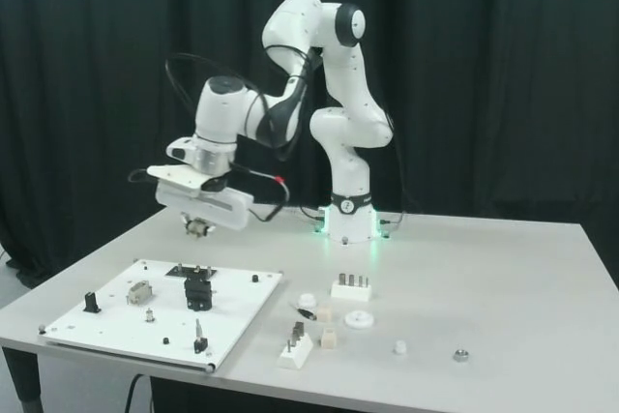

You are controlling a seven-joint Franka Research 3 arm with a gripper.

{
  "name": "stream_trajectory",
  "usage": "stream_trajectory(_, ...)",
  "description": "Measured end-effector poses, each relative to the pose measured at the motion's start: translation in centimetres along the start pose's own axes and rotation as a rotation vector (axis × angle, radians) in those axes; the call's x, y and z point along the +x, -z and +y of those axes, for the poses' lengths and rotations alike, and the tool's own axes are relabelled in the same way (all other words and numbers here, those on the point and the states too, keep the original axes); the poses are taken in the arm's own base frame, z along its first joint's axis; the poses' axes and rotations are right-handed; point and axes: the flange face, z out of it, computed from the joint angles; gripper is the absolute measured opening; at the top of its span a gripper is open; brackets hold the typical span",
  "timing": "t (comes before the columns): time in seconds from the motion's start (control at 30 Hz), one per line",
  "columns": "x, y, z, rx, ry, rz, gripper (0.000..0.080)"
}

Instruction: Insert waterproof.

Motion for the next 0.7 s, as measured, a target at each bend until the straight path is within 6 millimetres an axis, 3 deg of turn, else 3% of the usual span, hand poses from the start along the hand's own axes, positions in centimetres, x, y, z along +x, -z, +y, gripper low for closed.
stream_trajectory(0.4, 3.6, -2.9, 6.3, 0.055, 0.036, 0.041, 0.0316)
stream_trajectory(0.7, 5.2, -5.4, 9.4, 0.107, 0.046, 0.057, 0.0316)
